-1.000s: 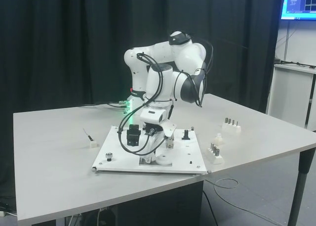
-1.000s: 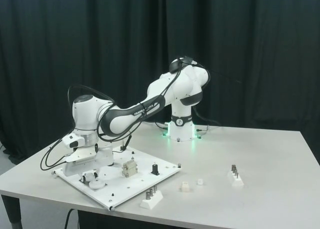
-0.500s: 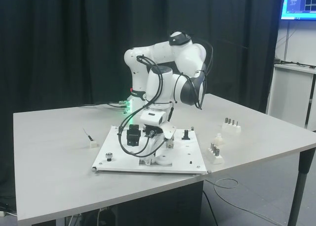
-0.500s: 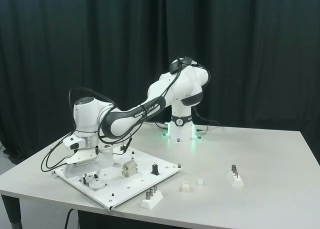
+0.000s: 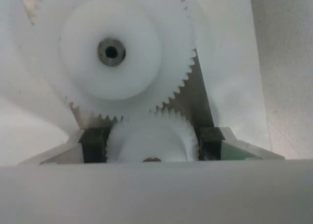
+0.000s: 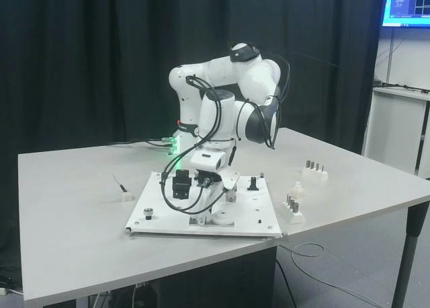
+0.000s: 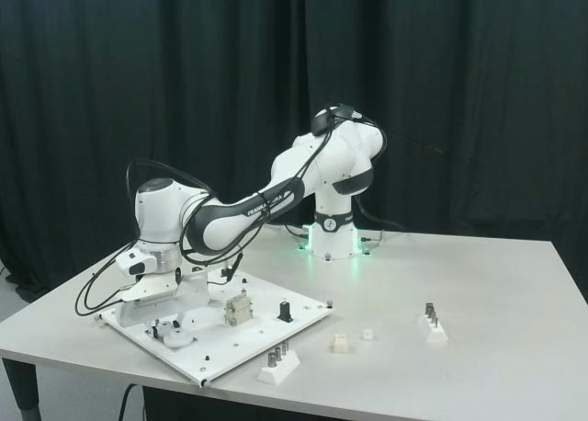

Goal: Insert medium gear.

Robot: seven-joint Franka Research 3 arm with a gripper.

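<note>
Wrist view is showing the gripper (image 5: 151, 145) pinching a white gear (image 5: 151, 138), its black fingers (image 5: 93, 145) pressing on opposite sides. This toothed gear is sitting on the white board (image 6: 168, 207), its teeth meshing with a bigger white gear (image 5: 112, 53) at 12 o'clock, which has a grey hub.

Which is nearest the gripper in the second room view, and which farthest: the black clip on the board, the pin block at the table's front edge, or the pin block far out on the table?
From the gripper:
1. Black clip, on the white board.
2. Front pin block, just off the board's corner; close to the clip's distance.
3. Far pin block, alone toward the table's other end.
</note>
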